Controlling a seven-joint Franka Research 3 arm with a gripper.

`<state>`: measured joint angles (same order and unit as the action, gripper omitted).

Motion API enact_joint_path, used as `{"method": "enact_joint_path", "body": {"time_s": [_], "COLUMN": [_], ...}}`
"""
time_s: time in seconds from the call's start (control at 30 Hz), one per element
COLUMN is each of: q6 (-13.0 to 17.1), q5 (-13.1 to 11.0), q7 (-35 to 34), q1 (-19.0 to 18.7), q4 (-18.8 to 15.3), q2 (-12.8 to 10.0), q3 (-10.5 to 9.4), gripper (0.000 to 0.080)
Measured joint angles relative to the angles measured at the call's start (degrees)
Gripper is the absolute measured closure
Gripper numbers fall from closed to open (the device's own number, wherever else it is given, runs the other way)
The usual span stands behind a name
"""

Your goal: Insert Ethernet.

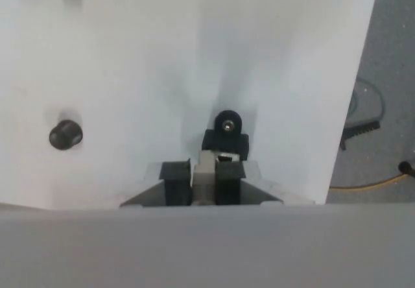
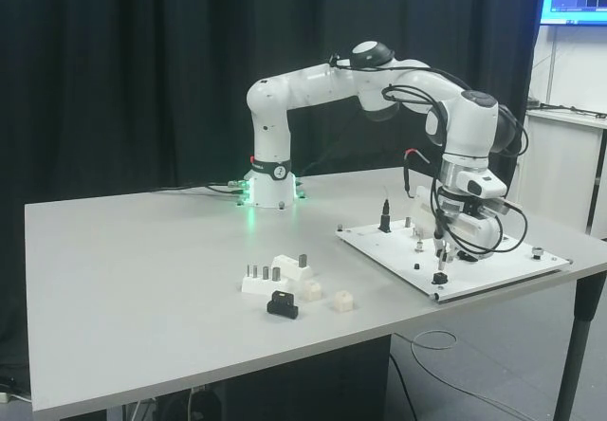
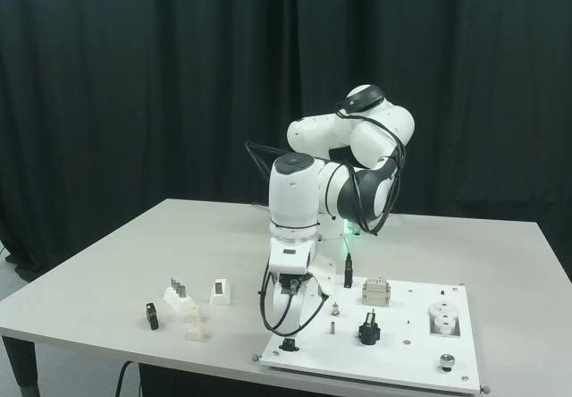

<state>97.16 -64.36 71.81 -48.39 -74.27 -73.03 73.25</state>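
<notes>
In the wrist view my gripper (image 1: pixel 202 172) is shut on a small grey Ethernet plug (image 1: pixel 205 163), held between the two black fingers (image 1: pixel 175 183). Just beyond the plug, a black socket block (image 1: pixel 225 132) with a round top sits on the white board (image 1: pixel 130 54). From the first room view my gripper (image 2: pixel 440 243) hangs a short way above that black socket (image 2: pixel 440 277) near the board's front edge (image 2: pixel 493 274). The second room view shows the gripper (image 3: pixel 290 297) over the same socket (image 3: pixel 289 344) at the board's near left corner (image 3: pixel 402 366).
A black knob (image 1: pixel 65 134) is fixed to the board beside the socket. The board also carries an upright black connector (image 3: pixel 347 272), a grey connector (image 3: pixel 376 291), a black round part (image 3: pixel 368 333) and a white round socket (image 3: pixel 444 318). White blocks (image 2: pixel 275 274) and a black piece (image 2: pixel 282 304) lie on the table.
</notes>
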Motion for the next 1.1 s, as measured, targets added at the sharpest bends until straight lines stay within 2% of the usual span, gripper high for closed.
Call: {"method": "enact_joint_path", "body": {"time_s": [1.1], "q6": [0.54], "q5": [-0.01], "q7": [-1.17], "q1": [0.14], "q4": [0.0], "q2": [-0.12], "q3": [-0.09], "gripper": [0.0729]}}
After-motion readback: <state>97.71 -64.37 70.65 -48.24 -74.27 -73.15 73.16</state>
